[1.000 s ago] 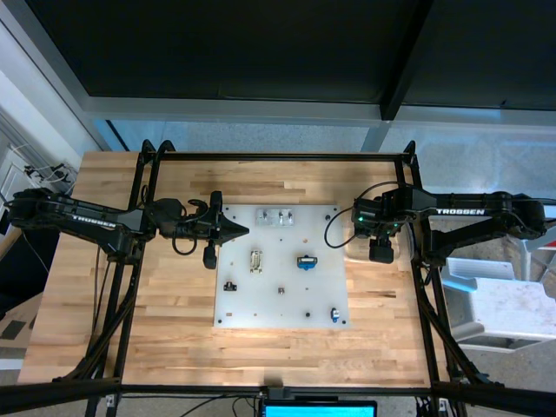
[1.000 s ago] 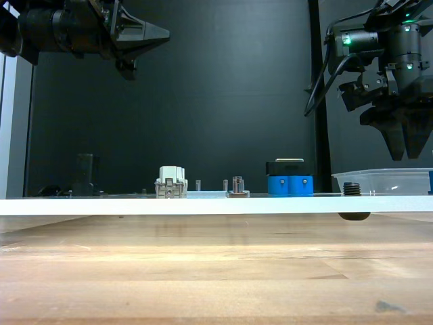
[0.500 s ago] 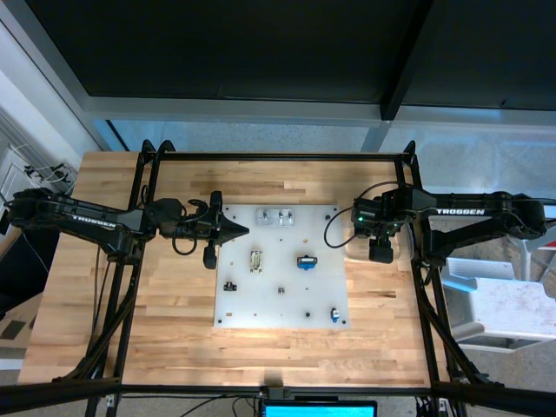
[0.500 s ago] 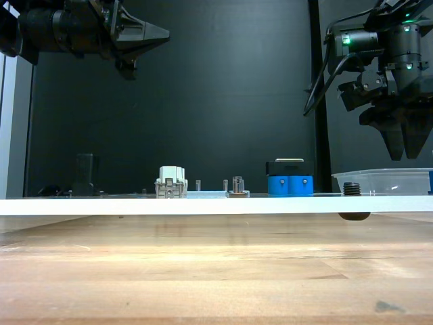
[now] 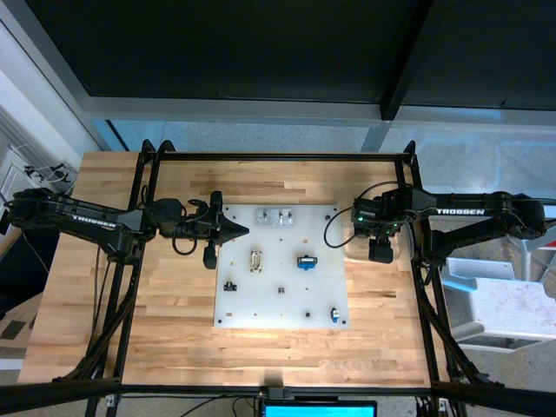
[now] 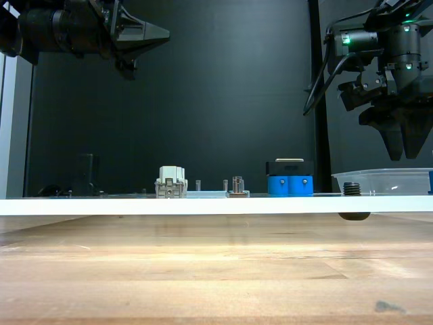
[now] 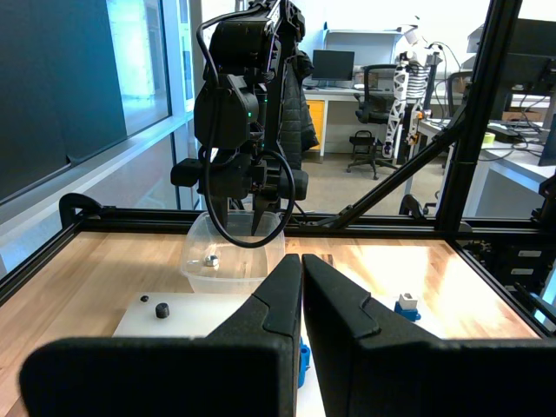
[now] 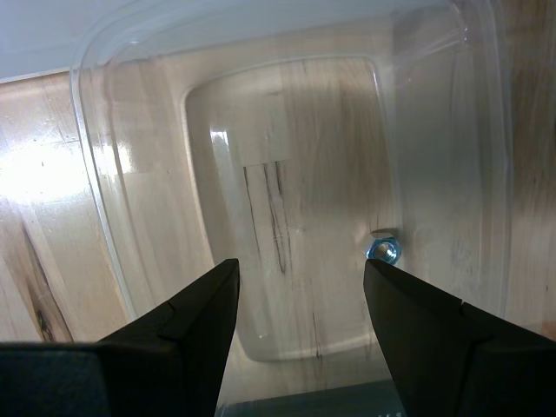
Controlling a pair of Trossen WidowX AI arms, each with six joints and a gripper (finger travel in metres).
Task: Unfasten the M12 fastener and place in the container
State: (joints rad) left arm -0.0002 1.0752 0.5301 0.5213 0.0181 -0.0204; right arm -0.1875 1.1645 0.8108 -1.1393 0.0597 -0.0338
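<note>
The left gripper (image 7: 301, 259), fingers pressed together, points toward the container (image 7: 196, 276); the right gripper (image 7: 236, 228) hangs spread above it, the M12 nut (image 7: 210, 259) lying inside, near its wall

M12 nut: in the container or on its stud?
In: nut lies on container floor under open right gripper; stud bare. Left gripper, shut, hangs over board's left edge.

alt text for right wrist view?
A small silver nut lies inside the clear container, framed by the right gripper's open fingers above it. The left gripper, outside this view, hangs over the board's left edge.
</note>
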